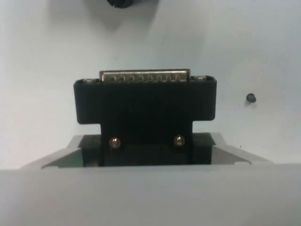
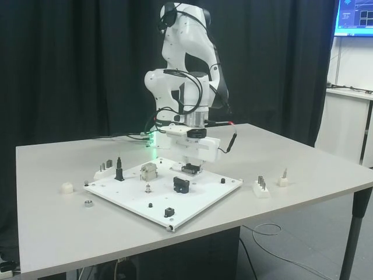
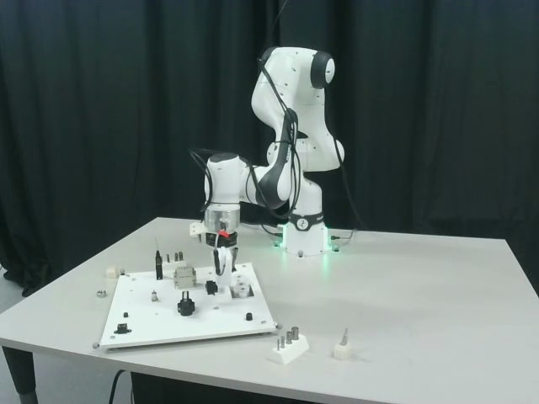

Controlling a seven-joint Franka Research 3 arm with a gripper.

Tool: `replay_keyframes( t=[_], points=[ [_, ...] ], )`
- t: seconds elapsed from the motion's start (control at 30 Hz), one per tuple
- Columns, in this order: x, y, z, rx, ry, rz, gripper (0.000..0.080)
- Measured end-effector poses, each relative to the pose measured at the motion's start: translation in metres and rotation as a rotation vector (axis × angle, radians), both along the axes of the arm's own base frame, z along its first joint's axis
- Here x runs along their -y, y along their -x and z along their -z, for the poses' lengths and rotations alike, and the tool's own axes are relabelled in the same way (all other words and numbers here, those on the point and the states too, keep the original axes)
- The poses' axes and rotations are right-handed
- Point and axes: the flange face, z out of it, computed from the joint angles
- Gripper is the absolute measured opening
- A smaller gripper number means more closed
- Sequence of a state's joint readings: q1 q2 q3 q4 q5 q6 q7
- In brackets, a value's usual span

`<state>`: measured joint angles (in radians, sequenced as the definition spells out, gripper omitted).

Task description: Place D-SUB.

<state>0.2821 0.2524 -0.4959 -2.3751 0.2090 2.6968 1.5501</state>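
Note:
The D-SUB (image 1: 145, 106) is a black connector with a metal pin shell at its far end and two screws on its body. My gripper (image 1: 146, 151) is shut on the D-SUB, with grey fingers (image 1: 228, 154) on either side of its narrow rear part. In the first room view the gripper (image 2: 192, 165) holds the D-SUB (image 2: 191, 170) just above the white board (image 2: 201, 197), near the board's far edge. The second room view shows the gripper (image 3: 221, 259) pointing down over the board (image 3: 152, 326). I cannot tell whether the connector touches the board.
On the board stand a black block (image 2: 181, 185), a small black part (image 2: 169, 211), a black upright post (image 2: 119, 169) and a grey block (image 2: 149, 172). Off the board lie a white pin stand (image 2: 262, 188), a small white stand (image 2: 283, 179), a white cap (image 2: 67, 187) and a ring (image 2: 88, 202).

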Motion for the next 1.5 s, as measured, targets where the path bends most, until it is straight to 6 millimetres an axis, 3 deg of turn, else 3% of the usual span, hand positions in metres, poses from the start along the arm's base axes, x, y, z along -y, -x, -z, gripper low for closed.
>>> replay_keyframes(
  t=[1.1, 1.5],
  points=[
    [-0.001, -0.001, -0.002, 0.004, 0.0, -0.01, 0.0381],
    [-0.031, -0.006, -0.012, -0.006, -0.025, -0.067, 0.0381]
  ],
)
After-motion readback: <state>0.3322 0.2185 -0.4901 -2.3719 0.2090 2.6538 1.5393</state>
